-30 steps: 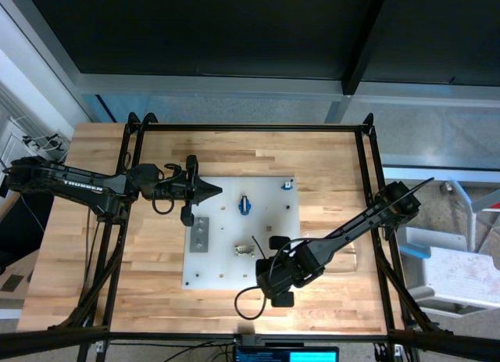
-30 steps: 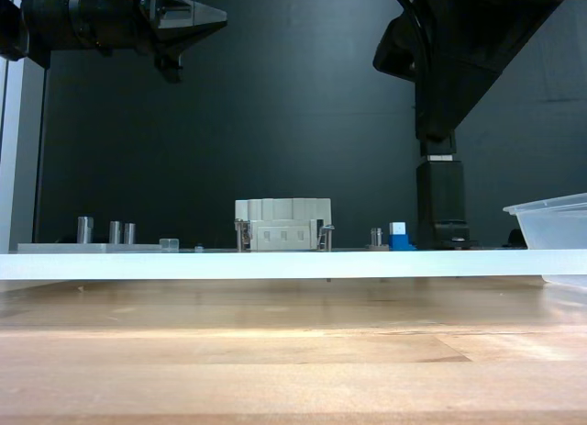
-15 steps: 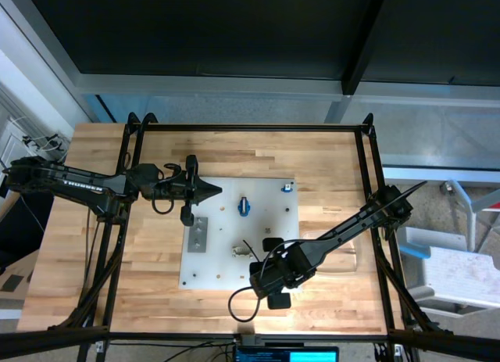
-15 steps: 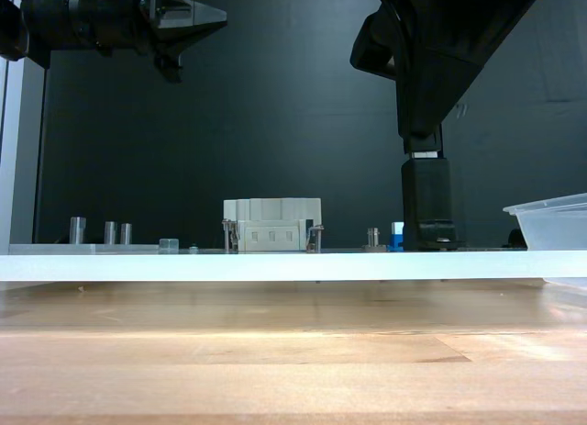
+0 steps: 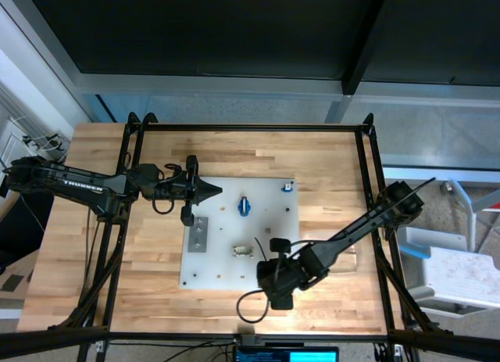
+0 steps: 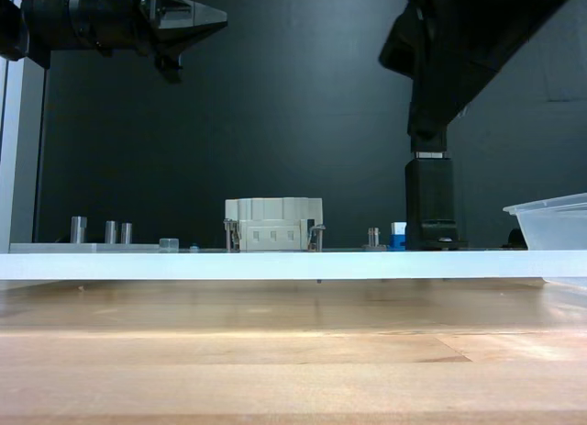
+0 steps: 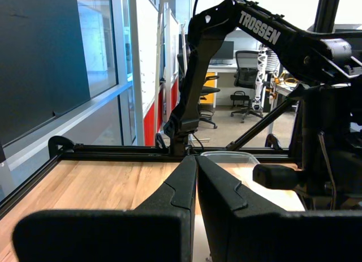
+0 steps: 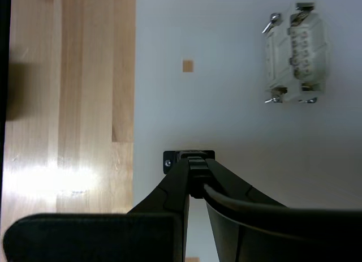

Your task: Remove the USB connector from the USB hub and place in the container

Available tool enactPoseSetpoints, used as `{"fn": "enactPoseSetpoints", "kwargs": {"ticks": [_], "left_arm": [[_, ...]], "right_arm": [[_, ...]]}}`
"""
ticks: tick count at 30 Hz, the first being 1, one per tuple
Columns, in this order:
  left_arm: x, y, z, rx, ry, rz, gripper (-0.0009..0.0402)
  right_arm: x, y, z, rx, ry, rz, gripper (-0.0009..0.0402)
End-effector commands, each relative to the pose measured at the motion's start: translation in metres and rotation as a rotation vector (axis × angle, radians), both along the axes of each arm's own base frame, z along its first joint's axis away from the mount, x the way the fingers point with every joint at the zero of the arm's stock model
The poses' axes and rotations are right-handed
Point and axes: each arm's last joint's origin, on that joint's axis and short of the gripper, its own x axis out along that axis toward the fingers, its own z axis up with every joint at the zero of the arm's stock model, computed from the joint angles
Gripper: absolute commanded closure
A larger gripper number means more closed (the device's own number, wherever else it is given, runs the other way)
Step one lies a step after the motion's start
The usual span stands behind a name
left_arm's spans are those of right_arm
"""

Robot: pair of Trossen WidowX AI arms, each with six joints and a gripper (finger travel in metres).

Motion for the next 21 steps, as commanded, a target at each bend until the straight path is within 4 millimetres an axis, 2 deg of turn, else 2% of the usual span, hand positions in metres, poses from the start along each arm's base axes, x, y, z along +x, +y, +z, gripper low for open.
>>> {"fn": "enactPoseSetpoints", "kwargs": {"ticks": [1, 8, 15, 21], "left_arm": [[0.0, 0.0, 0.0, 0.0, 0.0, 0.0, 0.0392], [0.0, 0.0, 0.0, 0.0, -0.001, 0.0, 0.0392], [0.0, 0.0, 0.0, 0.0, -0.001, 0.0, 0.0392], [0.0, 0.0, 0.0, 0.0, -0.002, 0.0, 0.0392]], "right_arm": [[-0.01, 0.0, 0.002, 0.011, -0.045, -0.009, 0.0394], [-0.022, -0.002, -0.001, 0.018, -0.083, -0.017, 0.0394], [-0.022, -0.001, 0.001, 0.038, -0.062, 0.027, 0.0394], [-0.012, -0.002, 0.007, 0.003, 0.021, 0.079, 0.0394]]}}
